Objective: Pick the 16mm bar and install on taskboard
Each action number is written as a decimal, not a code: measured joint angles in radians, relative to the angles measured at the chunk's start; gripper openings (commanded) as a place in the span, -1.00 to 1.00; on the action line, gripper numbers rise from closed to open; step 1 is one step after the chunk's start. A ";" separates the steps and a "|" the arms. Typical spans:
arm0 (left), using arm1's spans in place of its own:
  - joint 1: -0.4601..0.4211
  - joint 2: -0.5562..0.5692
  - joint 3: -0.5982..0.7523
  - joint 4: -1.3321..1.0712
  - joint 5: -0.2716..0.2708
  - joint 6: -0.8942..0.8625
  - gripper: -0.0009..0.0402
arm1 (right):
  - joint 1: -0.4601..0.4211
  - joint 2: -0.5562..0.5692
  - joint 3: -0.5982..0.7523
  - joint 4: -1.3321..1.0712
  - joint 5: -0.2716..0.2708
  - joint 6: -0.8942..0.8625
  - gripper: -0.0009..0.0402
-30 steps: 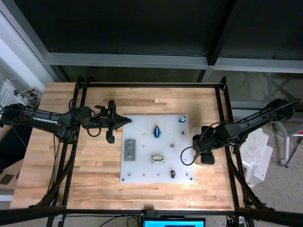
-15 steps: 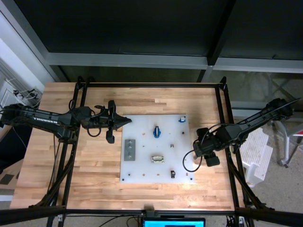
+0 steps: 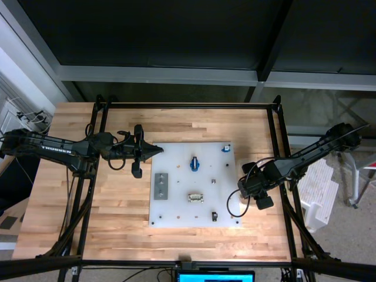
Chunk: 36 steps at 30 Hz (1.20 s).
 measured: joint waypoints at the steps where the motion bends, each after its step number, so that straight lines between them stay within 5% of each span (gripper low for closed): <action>1: 0.000 0.000 0.000 0.000 0.000 0.000 -0.95 | 0.000 0.005 -0.001 0.000 0.000 0.000 -0.18; 36: 0.000 0.000 0.000 0.000 0.000 0.000 -0.95 | 0.014 0.107 -0.018 0.114 0.002 0.032 -0.19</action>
